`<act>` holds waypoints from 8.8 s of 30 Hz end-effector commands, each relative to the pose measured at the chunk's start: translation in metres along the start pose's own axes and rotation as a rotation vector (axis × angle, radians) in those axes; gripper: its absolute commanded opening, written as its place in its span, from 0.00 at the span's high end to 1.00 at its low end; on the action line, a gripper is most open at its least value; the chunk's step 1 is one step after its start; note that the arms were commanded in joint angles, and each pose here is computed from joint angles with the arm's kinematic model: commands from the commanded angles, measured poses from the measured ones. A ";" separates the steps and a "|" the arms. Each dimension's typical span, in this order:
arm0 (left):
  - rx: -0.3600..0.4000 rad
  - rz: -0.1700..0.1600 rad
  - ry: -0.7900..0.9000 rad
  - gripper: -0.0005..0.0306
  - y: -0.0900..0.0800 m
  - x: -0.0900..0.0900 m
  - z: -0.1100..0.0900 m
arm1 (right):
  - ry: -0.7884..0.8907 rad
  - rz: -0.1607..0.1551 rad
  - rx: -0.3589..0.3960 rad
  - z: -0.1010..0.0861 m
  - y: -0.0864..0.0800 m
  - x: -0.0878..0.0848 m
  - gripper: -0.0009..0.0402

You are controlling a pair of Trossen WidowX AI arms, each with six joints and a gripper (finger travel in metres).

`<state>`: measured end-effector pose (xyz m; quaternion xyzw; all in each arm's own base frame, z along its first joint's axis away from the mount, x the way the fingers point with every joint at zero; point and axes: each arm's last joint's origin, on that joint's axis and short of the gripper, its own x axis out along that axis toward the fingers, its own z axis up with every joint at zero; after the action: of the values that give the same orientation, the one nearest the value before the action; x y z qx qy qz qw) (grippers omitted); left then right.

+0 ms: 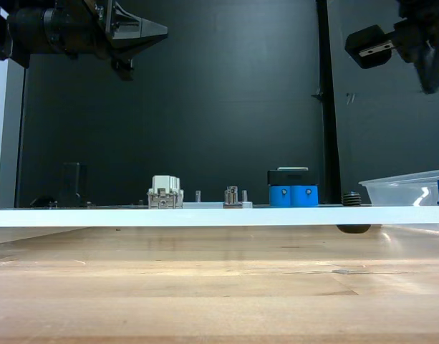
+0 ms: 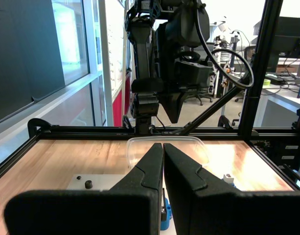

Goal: Pick the M12 fastener and fasten on the M12 threads

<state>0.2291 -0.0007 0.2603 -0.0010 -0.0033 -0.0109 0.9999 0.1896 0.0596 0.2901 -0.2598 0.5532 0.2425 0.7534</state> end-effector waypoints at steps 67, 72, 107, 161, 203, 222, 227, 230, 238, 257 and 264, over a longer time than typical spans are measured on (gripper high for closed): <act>0.000 0.000 -0.001 0.98 0.000 0.000 0.000 | 0.091 0.210 -1.104 -0.007 0.055 0.103 0.53; 0.000 0.000 0.000 0.98 0.000 0.000 0.000 | 0.088 0.218 -1.104 -0.009 0.056 0.108 0.49; 0.000 0.000 -0.001 0.98 0.000 0.000 0.000 | 0.086 0.263 -1.106 -0.009 0.059 0.140 0.51; 0.000 0.000 -0.001 0.98 0.000 0.000 0.000 | 0.067 0.229 -1.096 0.013 0.050 0.084 0.83; 0.000 0.000 -0.001 0.98 0.000 0.000 0.000 | 0.067 0.206 -1.030 0.174 -0.014 0.114 0.83; 0.000 0.000 0.000 0.98 0.000 0.000 0.000 | 0.072 0.169 -1.030 0.185 -0.019 0.131 0.83; 0.000 0.000 -0.001 0.98 0.000 0.000 0.000 | 0.083 0.177 -1.018 0.185 -0.020 0.138 0.83; 0.000 0.000 0.000 0.98 0.000 0.000 0.000 | 0.092 0.186 -1.017 0.185 -0.021 0.146 0.83; 0.000 0.000 -0.001 0.98 0.000 0.000 0.000 | 0.088 0.185 -1.012 0.184 -0.021 0.149 0.83; 0.000 0.000 -0.001 0.98 0.000 0.000 0.000 | 0.088 0.179 -0.959 0.181 -0.020 0.163 0.83; 0.000 0.000 -0.001 0.98 0.000 0.000 0.000 | 0.090 0.174 -0.901 0.181 -0.020 0.163 0.83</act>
<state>0.2292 -0.0007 0.2604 -0.0010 -0.0035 -0.0109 0.9999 0.3749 0.1769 0.1825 -0.5313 0.4377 0.5150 0.5108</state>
